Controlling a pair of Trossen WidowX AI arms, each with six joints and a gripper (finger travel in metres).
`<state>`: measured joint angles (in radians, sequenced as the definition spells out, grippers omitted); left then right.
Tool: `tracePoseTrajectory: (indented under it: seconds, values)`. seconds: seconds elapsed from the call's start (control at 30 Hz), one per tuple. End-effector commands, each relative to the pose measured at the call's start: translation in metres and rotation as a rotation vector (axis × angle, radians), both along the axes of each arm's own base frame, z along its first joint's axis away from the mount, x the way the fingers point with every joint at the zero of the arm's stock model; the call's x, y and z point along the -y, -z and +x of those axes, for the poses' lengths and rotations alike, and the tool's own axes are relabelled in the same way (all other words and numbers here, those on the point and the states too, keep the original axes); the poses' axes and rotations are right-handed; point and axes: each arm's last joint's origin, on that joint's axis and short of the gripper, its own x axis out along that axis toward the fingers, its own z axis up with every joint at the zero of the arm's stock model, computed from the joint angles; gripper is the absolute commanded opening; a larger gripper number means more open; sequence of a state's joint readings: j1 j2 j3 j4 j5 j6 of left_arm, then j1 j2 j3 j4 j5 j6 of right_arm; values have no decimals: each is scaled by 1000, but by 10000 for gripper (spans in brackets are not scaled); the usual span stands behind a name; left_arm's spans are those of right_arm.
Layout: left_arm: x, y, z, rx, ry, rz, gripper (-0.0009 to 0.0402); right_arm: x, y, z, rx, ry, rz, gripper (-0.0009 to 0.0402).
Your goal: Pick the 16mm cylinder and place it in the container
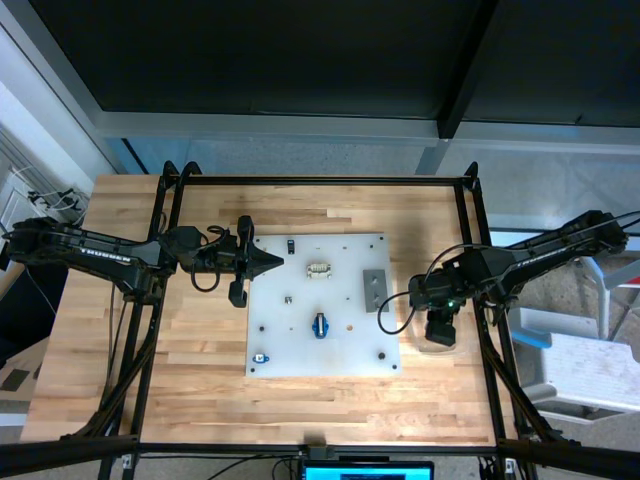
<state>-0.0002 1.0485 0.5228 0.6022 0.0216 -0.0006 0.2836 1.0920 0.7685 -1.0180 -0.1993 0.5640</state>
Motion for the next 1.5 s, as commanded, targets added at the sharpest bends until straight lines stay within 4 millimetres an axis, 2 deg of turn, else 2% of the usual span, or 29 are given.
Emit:
tracePoseTrajectory:
  seconds: [0.03, 0.27, 0.53, 0.93, 1.1, 1.5]
  values:
    - [0, 0, 0, 0, 0, 0, 0, -1, 9, 0, 4, -5, 16, 28]
    - [0, 0, 0, 0, 0, 0, 0, -2, 24, 0, 21, -17, 61, 28]
    - [0, 0, 0, 0, 0, 0, 0, -2, 27, -1, 22, -11, 64, 34]
    - [0, 0, 0, 0, 0, 0, 0, -2, 30, 2, 59, 4, 46, 153]
    - [0, 0, 0, 0, 0, 0, 0, -1, 30, 2, 64, 17, 25, 182]
    - [0, 0, 0, 0, 0, 0, 0, -2, 16, 5, 96, 25, 40, 172]
